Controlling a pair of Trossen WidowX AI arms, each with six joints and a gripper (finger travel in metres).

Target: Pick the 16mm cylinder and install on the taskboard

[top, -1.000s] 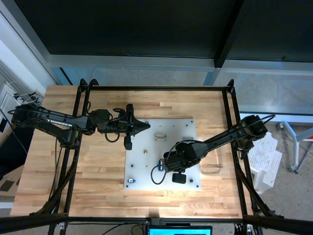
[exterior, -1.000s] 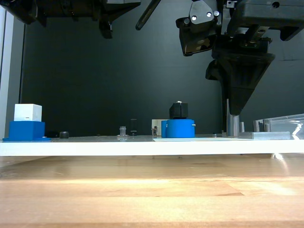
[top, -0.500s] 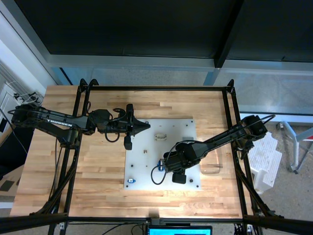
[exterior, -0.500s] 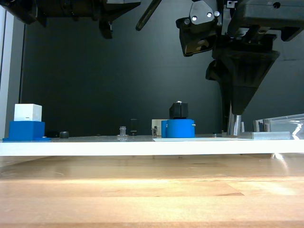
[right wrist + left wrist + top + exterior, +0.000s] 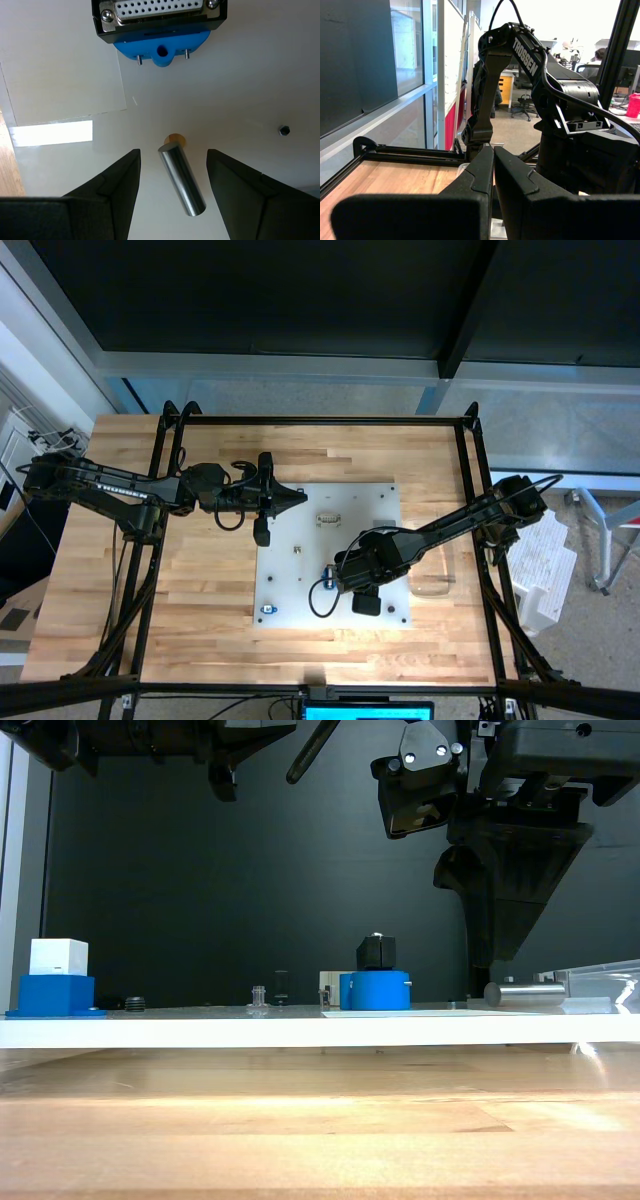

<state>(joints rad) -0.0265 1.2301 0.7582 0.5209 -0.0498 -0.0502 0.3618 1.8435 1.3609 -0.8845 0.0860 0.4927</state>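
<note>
We show the right claw (image 5: 172, 156) parted, short grey metal cylinder (image 5: 182, 179) lying on its side within it on the white square taskboard (image 5: 240, 75), left claw (image 5: 493, 152) together, held high.

Up high over the near edge, looking down at the table (image 5: 200, 580). Low, level along the taskboard (image 5: 200, 1030). Past the left gripper (image 5: 493, 150), level outward. Past the right gripper (image 5: 172, 152), close down on the taskboard.

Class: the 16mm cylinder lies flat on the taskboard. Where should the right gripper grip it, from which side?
Its curved mid-length, from above: the 16mm cylinder lies flat between the fingers of the open right gripper, which can close across its round sides. The left gripper, shut, hangs over the far-left corner of the taskboard.
</note>
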